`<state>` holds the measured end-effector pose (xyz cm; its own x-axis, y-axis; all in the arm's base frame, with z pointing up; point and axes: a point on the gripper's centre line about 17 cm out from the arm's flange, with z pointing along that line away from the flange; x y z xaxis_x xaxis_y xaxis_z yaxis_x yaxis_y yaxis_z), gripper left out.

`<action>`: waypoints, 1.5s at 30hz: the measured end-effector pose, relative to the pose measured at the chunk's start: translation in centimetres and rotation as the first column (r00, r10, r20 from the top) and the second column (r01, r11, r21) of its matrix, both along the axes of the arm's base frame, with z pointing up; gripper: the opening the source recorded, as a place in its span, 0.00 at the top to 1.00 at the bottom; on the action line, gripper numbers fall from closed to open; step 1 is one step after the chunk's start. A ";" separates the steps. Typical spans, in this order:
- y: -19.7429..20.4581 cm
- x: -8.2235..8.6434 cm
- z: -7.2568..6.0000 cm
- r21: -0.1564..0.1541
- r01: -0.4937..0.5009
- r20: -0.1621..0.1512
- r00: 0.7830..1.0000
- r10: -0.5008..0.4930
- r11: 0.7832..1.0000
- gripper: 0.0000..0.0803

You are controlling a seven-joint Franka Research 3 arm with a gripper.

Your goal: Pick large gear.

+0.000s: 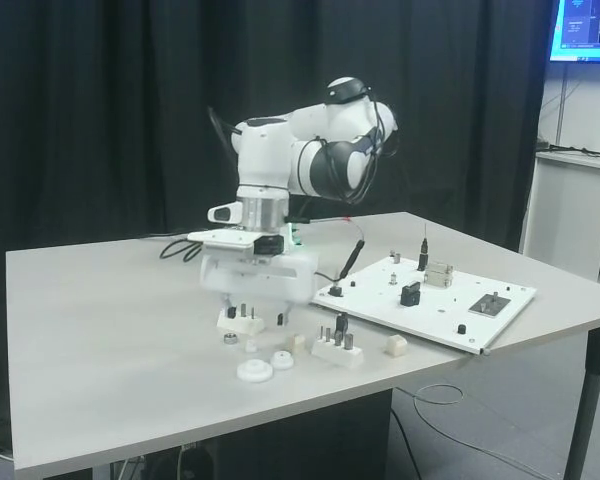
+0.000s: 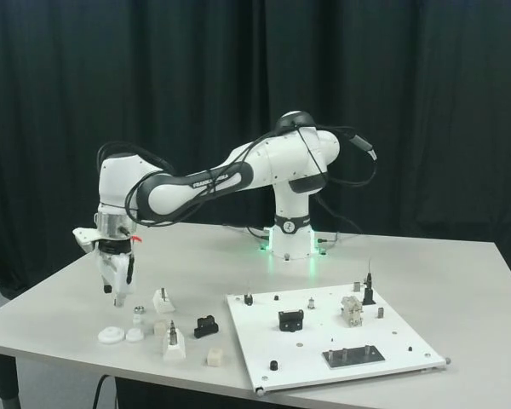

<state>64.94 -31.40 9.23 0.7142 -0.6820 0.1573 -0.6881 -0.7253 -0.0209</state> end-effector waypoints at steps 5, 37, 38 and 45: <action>-0.3 0.4 -1.1 0.019 0.006 -0.007 1.000 -0.006 1.000 0.00; -1.7 1.0 -7.1 0.026 0.019 -0.120 0.993 -0.016 0.999 0.00; -1.8 1.1 -7.3 0.026 0.020 -0.122 0.992 -0.017 0.999 0.00; -1.9 1.3 -8.5 0.029 0.022 -0.134 0.991 -0.018 0.999 0.00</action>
<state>66.24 -33.33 0.72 0.7138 -0.6992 0.0402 -0.7003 -0.7120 0.0506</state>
